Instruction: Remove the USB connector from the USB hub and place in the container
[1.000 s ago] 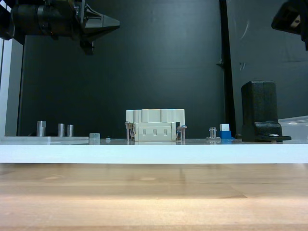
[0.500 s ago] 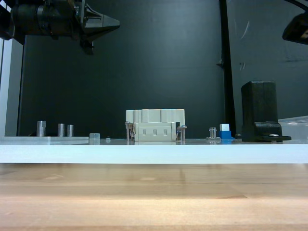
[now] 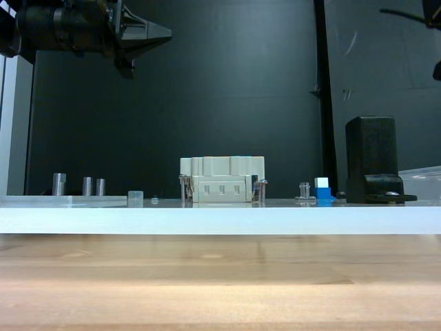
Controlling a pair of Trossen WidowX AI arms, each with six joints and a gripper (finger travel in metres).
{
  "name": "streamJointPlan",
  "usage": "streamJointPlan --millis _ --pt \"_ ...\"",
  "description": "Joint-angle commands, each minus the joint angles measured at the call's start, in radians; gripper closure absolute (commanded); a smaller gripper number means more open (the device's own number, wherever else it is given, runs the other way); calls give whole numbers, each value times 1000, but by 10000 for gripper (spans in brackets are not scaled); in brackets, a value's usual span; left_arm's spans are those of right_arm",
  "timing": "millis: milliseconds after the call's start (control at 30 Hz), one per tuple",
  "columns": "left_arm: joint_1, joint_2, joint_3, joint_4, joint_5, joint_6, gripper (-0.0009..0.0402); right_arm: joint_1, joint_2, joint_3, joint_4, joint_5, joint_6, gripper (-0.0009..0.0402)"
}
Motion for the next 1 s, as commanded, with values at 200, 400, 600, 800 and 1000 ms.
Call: streamJointPlan --millis 200,400,600,800,1000 --pt "0 0 0 0 0 0 392 32 -56 -86 8 -7 62 393" --pt "0 0 0 0 0 0 392 49 -84 -140 15 -22 97 393" --pt "0 0 0 0 0 0 392 53 -93 -160 34 -26 100 393" --pt "0 0 0 0 0 0 392 54 -93 -160 34 -26 100 393" --pt "0 0 0 0 0 0 392 55 -93 -160 34 -26 99 393"
